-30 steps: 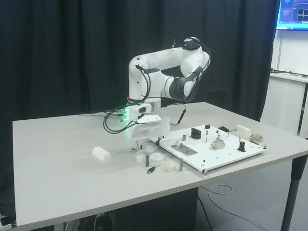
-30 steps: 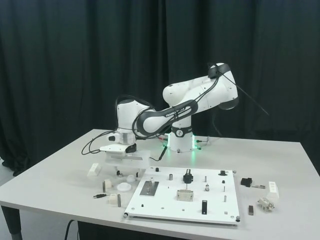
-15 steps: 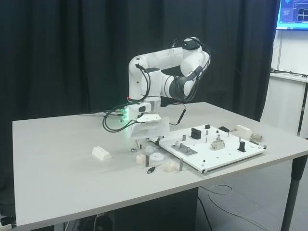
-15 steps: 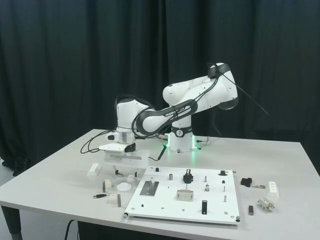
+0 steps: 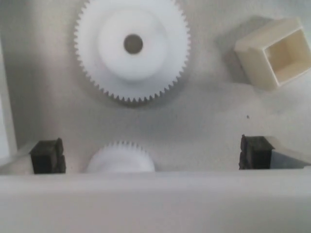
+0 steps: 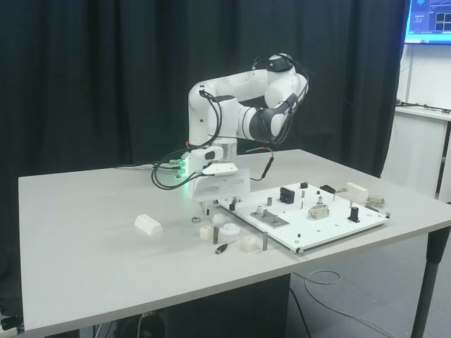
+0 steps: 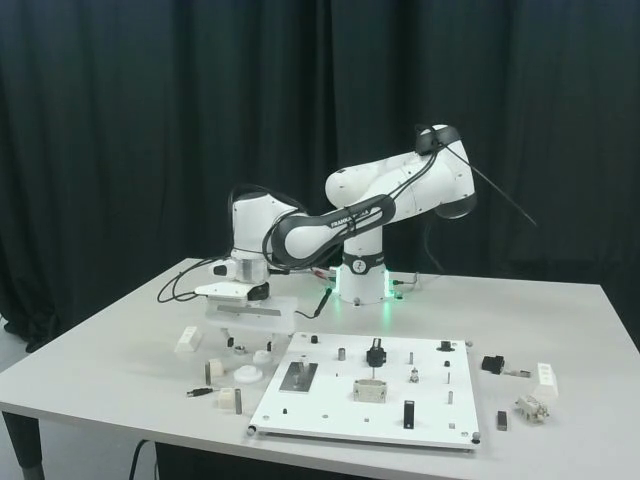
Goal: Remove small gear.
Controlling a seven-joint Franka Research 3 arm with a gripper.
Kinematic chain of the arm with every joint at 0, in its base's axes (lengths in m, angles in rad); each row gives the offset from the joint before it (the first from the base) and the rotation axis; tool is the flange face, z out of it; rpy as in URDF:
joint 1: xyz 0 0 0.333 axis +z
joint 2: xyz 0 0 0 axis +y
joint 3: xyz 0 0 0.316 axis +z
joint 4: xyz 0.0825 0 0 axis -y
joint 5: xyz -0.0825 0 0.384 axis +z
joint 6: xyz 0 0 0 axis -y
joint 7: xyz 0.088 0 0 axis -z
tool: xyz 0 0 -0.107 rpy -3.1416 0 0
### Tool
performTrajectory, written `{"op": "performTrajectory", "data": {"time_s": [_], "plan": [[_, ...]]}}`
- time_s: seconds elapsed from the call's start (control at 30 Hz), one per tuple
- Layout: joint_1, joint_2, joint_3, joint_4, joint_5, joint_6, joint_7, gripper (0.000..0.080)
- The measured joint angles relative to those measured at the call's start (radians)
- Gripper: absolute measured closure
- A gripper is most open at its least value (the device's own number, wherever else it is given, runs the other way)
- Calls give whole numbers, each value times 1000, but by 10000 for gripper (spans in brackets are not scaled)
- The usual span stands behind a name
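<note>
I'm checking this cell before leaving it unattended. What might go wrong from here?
The small gear lies on the table between the open claw fingertips, ungripped, so a renewed descent may nudge it. The large gear and the hollow white block lie close by and might be bumped.

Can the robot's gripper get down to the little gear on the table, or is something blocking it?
Probably yes. The gripper hangs open right above the small gear, with nothing between them. The large gear and hollow block lie apart from it.
</note>
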Motion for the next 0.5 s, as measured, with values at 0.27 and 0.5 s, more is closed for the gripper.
{"op": "performTrajectory", "data": {"time_s": [0.27,0.5], "plan": [[7,-1,-22,18,0,-42,7,3],[32,-2,-42,32,-2,-97,42,3]]}}
